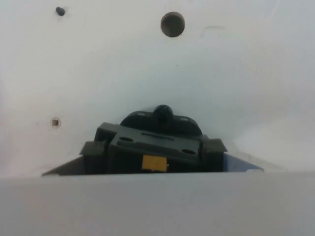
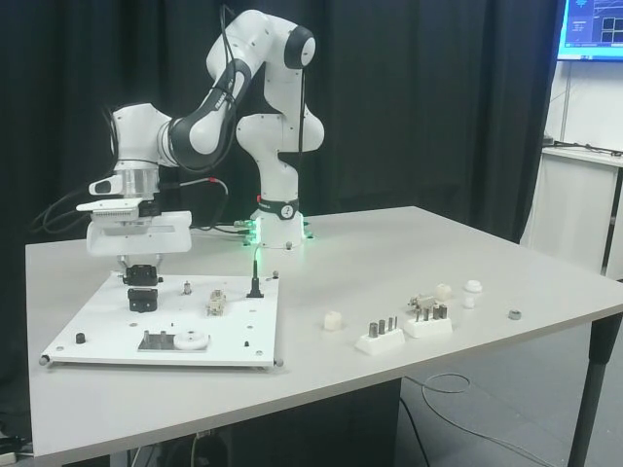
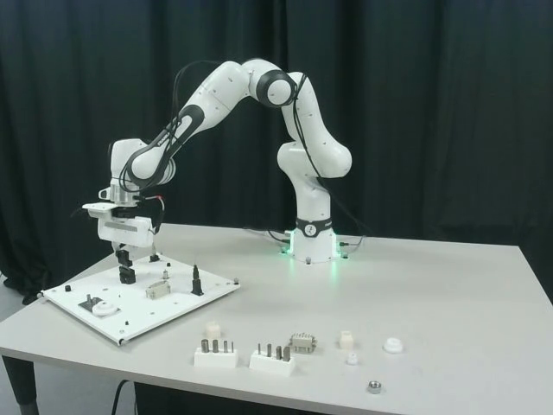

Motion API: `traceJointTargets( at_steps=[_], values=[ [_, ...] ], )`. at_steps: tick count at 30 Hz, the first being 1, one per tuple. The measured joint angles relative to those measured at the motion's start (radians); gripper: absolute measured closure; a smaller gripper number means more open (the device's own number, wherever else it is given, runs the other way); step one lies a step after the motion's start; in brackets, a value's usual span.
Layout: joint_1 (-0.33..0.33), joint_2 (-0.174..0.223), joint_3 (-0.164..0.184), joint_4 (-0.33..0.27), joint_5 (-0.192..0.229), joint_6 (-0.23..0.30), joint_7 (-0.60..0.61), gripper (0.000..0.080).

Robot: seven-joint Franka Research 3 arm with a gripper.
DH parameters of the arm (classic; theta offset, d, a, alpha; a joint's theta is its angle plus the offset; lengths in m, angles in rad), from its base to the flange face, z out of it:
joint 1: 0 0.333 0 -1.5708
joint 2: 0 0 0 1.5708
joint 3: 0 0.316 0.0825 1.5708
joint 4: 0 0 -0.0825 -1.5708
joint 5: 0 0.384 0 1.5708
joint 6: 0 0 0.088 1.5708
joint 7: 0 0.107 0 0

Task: Insert D-SUB.

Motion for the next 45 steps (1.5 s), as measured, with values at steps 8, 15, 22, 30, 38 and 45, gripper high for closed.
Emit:
traceJointTargets(
  at_steps=[8, 15, 22, 30, 38, 45],
  values=[
    [0.001, 0.009, 0.007, -0.002, 0.009, 0.025, 0.000, 0.0406],
    [0.003, 0.015, 0.009, -0.002, 0.010, 0.041, 0.000, 0.0406],
    [0.004, 0.018, 0.009, -0.002, 0.010, 0.045, 0.000, 0.0407],
    [0.004, 0.024, 0.009, -0.001, 0.010, 0.049, 0.001, 0.0407],
    [0.004, 0.022, 0.007, -0.002, 0.010, 0.044, 0.002, 0.0407],
    [0.004, 0.015, 0.004, -0.006, 0.009, 0.034, 0.003, 0.0407]
  ],
)
